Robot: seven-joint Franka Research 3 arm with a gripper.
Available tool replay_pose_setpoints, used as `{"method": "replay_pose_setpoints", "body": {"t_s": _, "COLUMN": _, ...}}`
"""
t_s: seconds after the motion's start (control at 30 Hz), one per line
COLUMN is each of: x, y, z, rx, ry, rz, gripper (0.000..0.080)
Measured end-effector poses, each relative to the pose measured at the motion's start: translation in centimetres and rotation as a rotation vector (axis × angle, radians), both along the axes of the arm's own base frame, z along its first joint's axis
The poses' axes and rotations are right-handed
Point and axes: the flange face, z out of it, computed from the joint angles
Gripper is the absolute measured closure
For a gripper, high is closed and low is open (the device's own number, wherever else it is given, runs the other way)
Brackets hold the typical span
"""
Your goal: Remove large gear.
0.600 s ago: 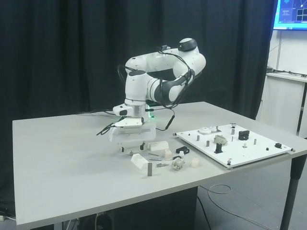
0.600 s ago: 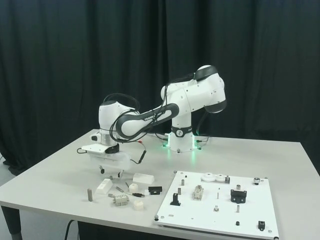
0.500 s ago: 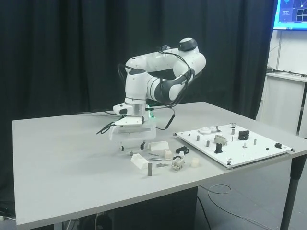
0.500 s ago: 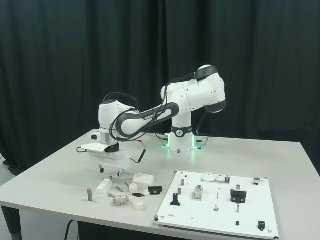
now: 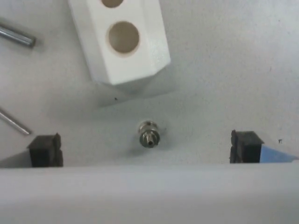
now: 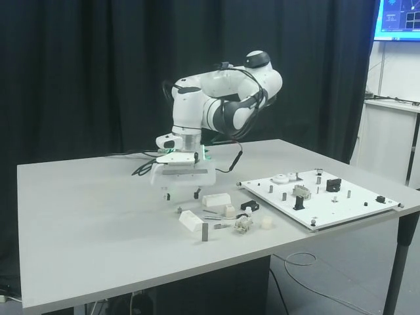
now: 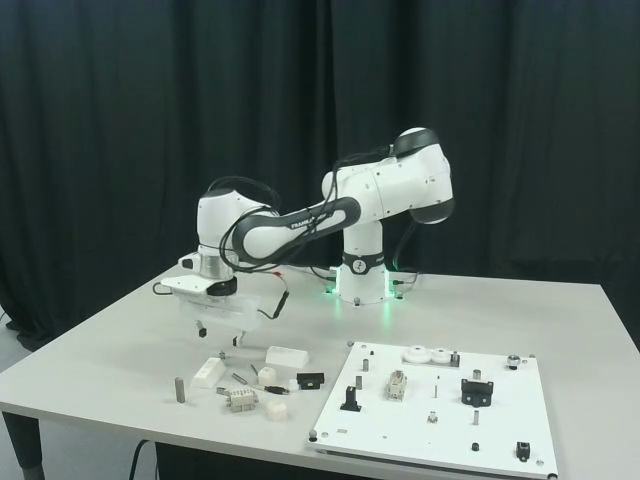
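Because the gripper (image 5: 145, 149) hangs wide open and empty above a small metal screw (image 5: 148, 133), it should travel to the white assembly board (image 7: 420, 420) and descend straight over the large white gear (image 7: 416, 353).

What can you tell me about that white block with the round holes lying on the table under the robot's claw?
The white block looks like matte plastic, with flat faces and one corner cut off at a slant. Its upper face has two round holes in a row; one is cut off by the wrist view's edge. It lies flat on the grey table, casting a soft shadow. A small metal connector lies close by without touching it. The open claw hangs above and holds nothing.
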Motion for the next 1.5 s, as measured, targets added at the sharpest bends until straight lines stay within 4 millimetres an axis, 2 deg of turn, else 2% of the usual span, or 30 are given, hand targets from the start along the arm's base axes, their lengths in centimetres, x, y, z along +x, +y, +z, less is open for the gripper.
{"method": "replay_pose_setpoints", "body": {"t_s": 0.4, "x": 0.4, "y": 0.4, "z": 0.9, "rx": -0.021, "ry": -0.003, "rz": 0.002, "gripper": 0.0003}}
{"method": "replay_pose_setpoints", "body": {"t_s": 1.5, "x": 0.9, "y": 1.0, "z": 1.3, "rx": -0.053, "ry": -0.022, "rz": -0.085, "gripper": 0.0003}}
